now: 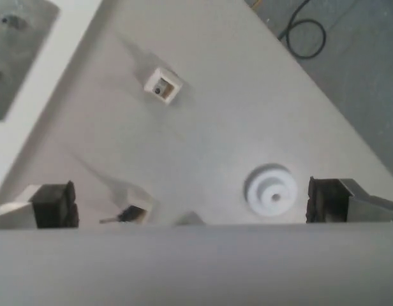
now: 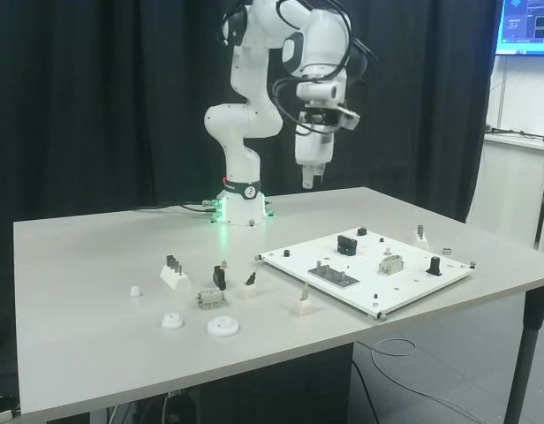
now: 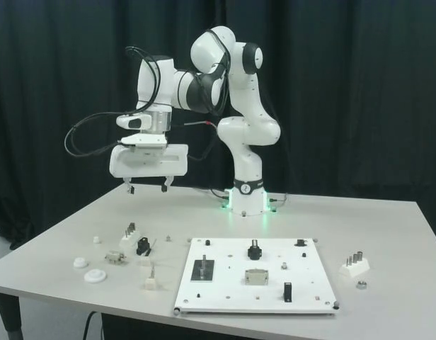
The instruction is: Pick Ethernet.
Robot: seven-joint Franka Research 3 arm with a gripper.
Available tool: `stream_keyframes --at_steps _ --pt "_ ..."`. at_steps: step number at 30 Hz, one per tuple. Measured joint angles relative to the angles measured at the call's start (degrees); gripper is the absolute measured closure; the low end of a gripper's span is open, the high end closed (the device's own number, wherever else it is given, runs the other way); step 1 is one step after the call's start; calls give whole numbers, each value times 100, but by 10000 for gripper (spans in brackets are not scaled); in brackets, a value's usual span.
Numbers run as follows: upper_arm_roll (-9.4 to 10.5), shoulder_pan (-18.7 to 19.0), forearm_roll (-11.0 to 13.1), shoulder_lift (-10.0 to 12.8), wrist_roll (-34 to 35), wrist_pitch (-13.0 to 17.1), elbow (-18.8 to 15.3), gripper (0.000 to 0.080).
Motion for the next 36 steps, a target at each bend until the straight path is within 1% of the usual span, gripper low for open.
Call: stream_keyframes --at_steps 10,16,23,36 --pt "1 65 -379 322 -1260 1 136 3" --pt "1 103 -521 493 -1832 1 202 3" --pt "2 143 -605 658 -2422 1 212 3" --pt "-6 156 -640 947 -3449 1 213 3"
